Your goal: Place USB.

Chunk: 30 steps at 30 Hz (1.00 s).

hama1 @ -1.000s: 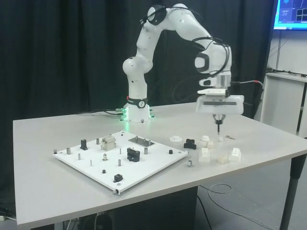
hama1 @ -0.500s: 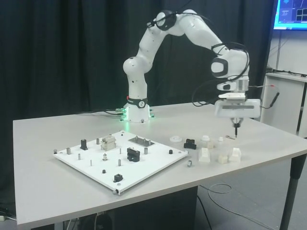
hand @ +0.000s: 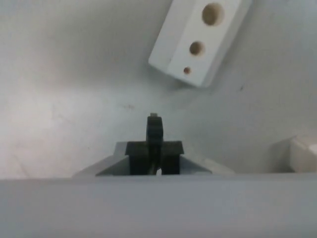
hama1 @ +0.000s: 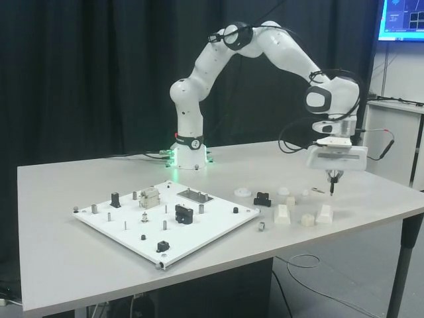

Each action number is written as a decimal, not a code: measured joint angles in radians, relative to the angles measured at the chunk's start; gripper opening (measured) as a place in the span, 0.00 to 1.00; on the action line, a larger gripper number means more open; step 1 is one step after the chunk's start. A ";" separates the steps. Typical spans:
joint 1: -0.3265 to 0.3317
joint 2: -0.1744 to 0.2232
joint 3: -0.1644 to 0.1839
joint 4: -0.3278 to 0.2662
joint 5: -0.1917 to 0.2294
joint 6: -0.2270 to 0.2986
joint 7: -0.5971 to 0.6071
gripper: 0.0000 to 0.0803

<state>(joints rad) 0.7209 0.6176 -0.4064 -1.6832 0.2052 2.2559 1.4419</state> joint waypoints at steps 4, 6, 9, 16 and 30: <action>0.002 0.024 0.007 0.018 0.000 -0.022 0.001 0.06; 0.003 0.034 0.012 0.023 0.000 -0.028 0.004 0.06; 0.003 0.043 0.020 0.026 0.000 -0.037 0.013 0.06; 0.009 0.056 0.024 0.038 0.000 -0.066 0.027 0.06; 0.012 0.056 0.024 0.074 -0.002 -0.149 0.053 0.74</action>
<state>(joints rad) 0.7325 0.6737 -0.3822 -1.6095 0.2035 2.1071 1.4951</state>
